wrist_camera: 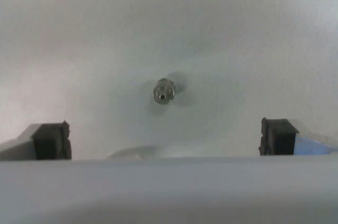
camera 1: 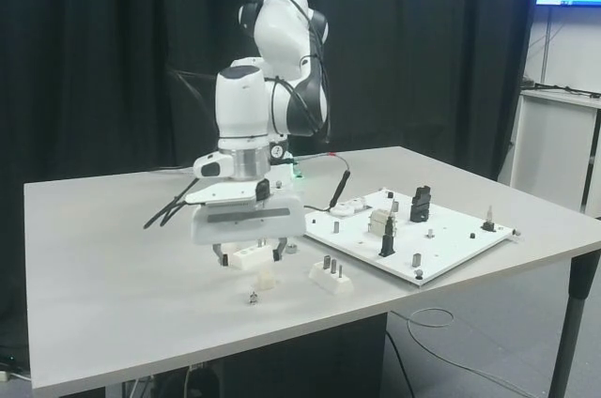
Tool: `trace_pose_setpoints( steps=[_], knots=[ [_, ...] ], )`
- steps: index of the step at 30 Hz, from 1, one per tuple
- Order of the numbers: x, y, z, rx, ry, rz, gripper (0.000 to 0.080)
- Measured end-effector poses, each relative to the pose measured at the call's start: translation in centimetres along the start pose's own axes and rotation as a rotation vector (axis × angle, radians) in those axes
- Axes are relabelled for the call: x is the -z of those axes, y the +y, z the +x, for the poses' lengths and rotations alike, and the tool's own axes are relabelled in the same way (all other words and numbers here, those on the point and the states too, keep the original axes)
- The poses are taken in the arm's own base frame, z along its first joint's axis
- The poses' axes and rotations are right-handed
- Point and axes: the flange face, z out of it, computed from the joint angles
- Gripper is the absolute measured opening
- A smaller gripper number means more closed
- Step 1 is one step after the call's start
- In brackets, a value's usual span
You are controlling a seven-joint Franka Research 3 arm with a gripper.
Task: Pick BNC.
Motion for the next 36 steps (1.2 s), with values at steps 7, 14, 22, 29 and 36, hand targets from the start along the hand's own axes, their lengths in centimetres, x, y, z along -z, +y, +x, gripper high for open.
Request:
trace_pose_setpoints(
  steps=[7,14,22,29,36],
  knots=[
    [-1.1,-0.2,0.5,-0.034,0.009,-0.008,0.0800],
    [-1.8,-0.2,0.8,-0.048,0.015,-0.017,0.0800],
    [-3.0,-0.3,0.7,-0.044,0.009,-0.028,0.0800],
    [-4.1,-0.5,0.4,-0.040,0.001,-0.038,0.0800],
    [-5.1,-0.6,0.1,-0.034,-0.006,-0.047,0.0800]
  ],
)
